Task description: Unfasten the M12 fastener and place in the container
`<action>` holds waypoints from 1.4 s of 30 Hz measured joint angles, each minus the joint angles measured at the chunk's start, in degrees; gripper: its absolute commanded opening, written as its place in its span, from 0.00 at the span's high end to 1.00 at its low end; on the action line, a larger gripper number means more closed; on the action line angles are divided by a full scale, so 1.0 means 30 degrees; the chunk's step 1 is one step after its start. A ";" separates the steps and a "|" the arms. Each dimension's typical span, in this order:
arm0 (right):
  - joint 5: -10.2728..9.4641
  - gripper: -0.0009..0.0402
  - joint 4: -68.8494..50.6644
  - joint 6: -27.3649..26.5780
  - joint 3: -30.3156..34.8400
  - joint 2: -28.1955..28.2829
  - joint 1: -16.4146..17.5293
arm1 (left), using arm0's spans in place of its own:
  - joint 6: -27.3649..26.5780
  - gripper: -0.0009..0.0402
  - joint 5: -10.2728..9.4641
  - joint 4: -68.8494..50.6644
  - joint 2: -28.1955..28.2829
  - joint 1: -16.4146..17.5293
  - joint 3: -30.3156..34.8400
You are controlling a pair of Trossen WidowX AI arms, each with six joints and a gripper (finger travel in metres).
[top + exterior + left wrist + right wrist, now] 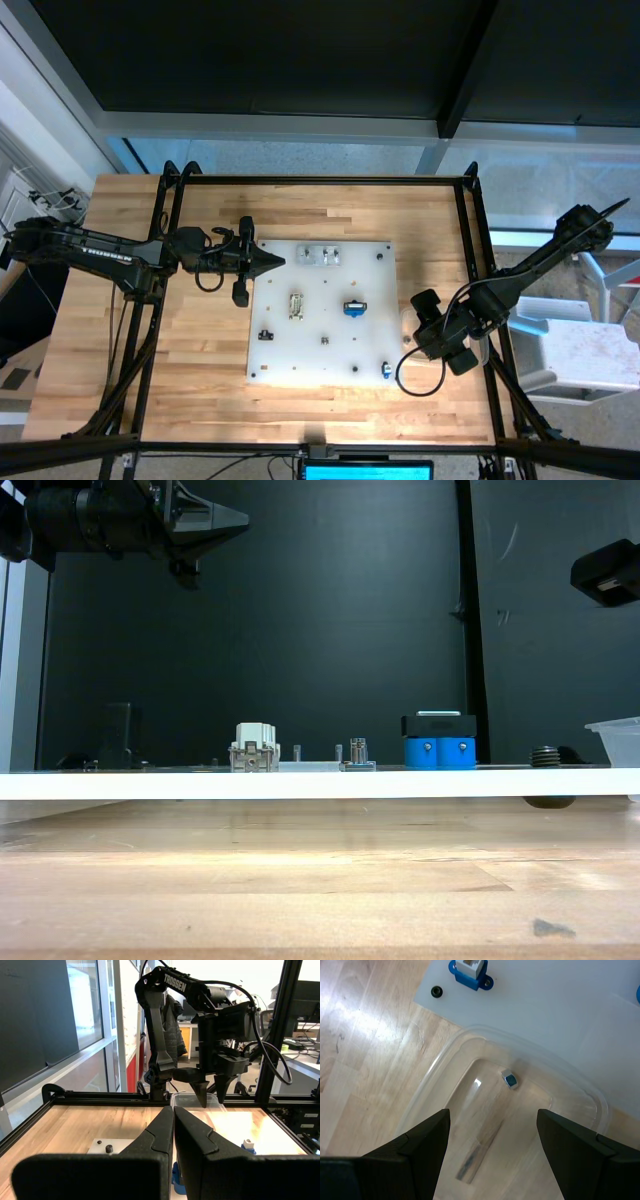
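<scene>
The small silver M12 nut [510,1079] lies on the floor of the clear container [445,1065], apart from both fingers. My right gripper [492,1115] hangs open just above the tub with nothing between its fingers. From above, the right gripper [441,337] is off the white board's [300,350] right edge. The black ribbed stud [545,757] stands bare, with the container's [615,738] corner to its right. The stud [437,992] also appears as a black ring beside a blue part [470,972]. My left gripper [272,262] is shut and empty, held high over the board's far left edge.
On the board stand a white connector [253,750], a silver post [358,752] and a blue-and-black block [439,742]. A black frame [470,230] runs around the table. The right arm's cable loops near the table's front right [415,380].
</scene>
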 measured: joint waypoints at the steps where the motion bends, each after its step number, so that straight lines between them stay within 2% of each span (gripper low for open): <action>1: 0.0000 0.39 0.0051 0.0000 0.0000 0.0000 0.0000 | -0.0007 0.98 0.0000 0.0000 0.0000 0.0000 0.0000; 42: 0.0000 0.39 0.0656 0.0000 0.0000 0.0000 0.0000 | 0.0000 0.98 0.0000 0.0000 0.0000 0.0000 0.0000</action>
